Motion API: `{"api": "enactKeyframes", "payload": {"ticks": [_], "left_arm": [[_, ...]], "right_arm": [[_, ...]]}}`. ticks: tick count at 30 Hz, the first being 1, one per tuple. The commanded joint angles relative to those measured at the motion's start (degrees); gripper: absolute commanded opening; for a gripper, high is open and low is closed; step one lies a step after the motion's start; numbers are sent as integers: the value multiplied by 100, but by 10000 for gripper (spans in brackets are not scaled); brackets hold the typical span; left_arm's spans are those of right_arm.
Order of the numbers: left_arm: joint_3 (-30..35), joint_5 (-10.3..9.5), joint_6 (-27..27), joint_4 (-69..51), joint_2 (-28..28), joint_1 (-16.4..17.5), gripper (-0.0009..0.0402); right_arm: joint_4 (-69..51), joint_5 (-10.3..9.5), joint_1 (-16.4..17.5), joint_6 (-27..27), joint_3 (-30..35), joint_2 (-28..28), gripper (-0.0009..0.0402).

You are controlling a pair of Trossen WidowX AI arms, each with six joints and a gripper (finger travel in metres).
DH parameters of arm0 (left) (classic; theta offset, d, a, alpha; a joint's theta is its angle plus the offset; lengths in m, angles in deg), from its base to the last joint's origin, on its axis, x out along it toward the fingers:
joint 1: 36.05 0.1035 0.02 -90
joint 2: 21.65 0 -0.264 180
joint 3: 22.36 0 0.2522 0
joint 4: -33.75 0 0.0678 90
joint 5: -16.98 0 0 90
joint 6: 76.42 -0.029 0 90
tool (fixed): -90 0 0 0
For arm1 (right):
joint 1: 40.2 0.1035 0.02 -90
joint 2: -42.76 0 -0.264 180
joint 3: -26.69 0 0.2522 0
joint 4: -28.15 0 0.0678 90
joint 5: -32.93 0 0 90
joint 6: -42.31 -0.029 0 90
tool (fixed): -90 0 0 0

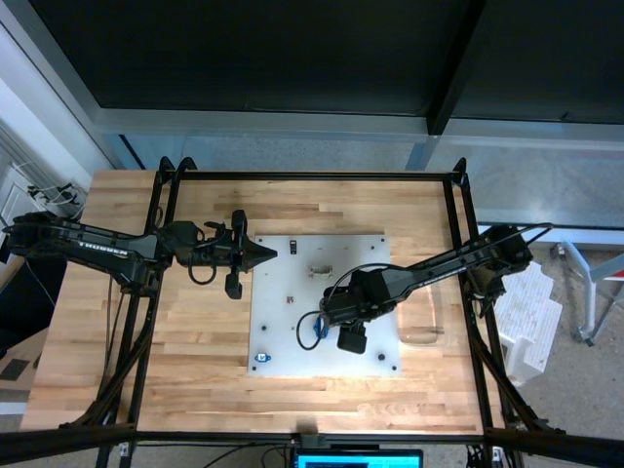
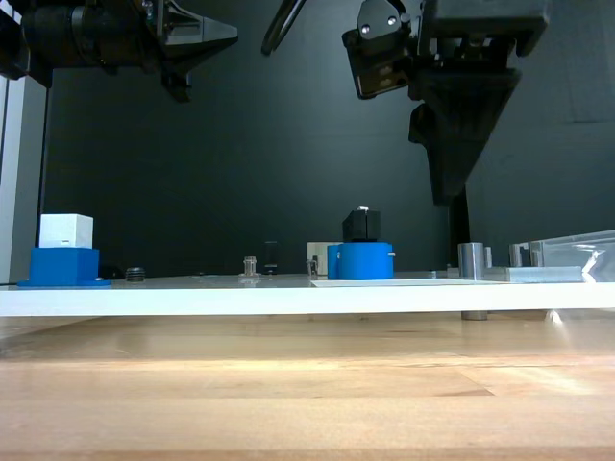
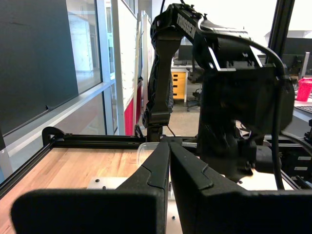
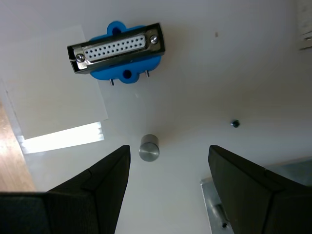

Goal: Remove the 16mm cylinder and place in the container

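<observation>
One upright cylinder [image 4: 148, 147] stands directly under the spread right gripper [image 4: 169, 148], mid-frame; clenched left gripper [image 1: 270, 253] hangs farther off, left of centre.

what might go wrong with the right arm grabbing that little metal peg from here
1. The 16mm cylinder sits off-centre between the fingers of the open right gripper, so closing might tip it.
2. It is small and smooth; it may slip before reaching the container.
The left gripper, shut, hangs over the left edge of the board.
</observation>
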Motion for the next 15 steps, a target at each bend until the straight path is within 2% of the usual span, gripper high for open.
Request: {"api": "enactKeyframes", "payload": {"ticks": [1,15], "left_arm": [[0,0,0,0,0,2,0],[0,2,0,0,0,2,0]], "right_arm": [[42,2,9,-33,13,101,224],[164,-13,42,-122,13,470,224]]}}
